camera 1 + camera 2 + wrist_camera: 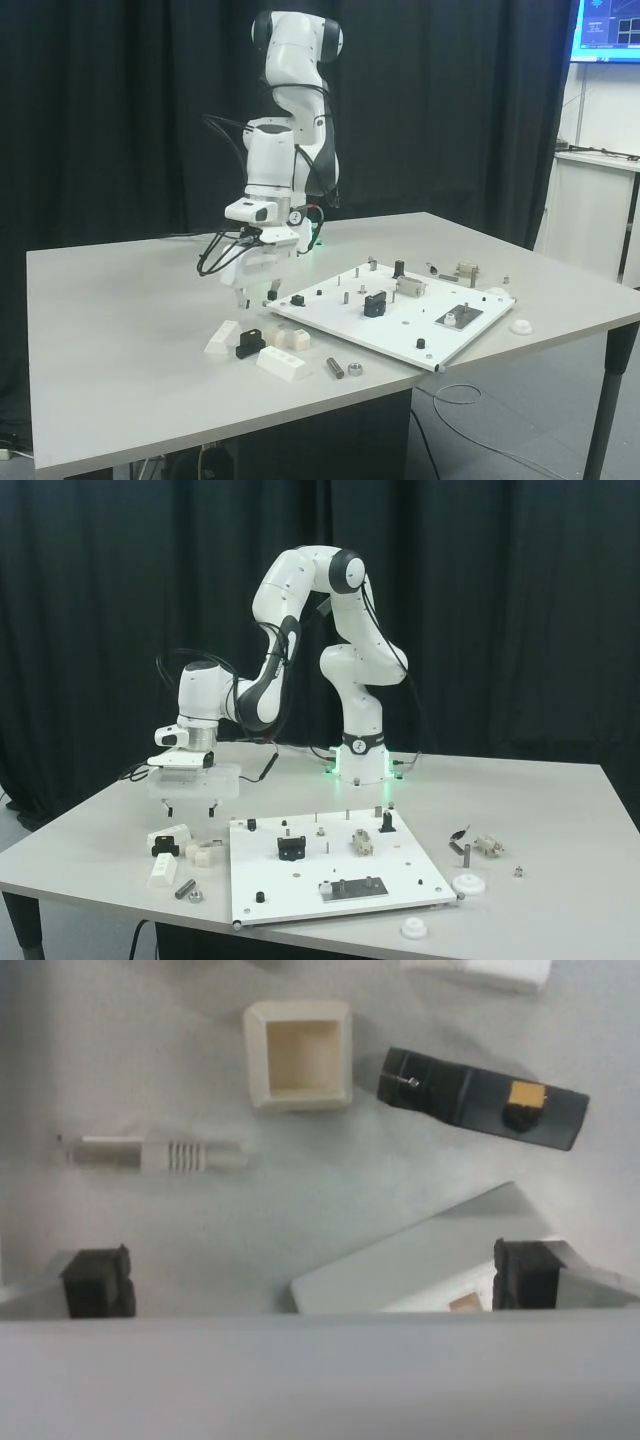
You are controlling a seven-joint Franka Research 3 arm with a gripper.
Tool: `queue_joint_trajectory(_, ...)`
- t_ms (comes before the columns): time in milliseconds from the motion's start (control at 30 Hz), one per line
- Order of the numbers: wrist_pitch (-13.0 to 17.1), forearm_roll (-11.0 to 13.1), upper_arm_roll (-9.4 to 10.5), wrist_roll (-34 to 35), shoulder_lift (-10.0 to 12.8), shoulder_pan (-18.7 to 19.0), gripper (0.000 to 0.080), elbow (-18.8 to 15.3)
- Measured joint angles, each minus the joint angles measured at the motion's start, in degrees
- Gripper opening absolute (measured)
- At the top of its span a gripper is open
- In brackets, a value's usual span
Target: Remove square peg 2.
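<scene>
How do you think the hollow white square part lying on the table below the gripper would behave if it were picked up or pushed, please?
The white square part looks like a thin-walled open cup, so it is probably light for its size. It rests flat on the grey table with straight sides, so a push would likely slide it rather than roll it. Its smooth walls might slip between the fingers.

Black curtains [520,600] behind grey table [120,300]; white cabinet [590,200] beside, screen [607,30] above.

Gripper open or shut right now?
Open: in the wrist view the two black fingertips stand far apart, nothing between them; the gripper hangs above the table.
</scene>
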Motion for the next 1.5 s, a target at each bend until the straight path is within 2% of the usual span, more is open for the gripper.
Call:
queue_joint_trajectory(433,0.0,0.9,0.00,0.1,0.0,0.0,0.0800,1.4)
queue_joint_trajectory(1500,-0.1,1.1,1.23,-1.0,0.4,0.0,0.0800,4.3)
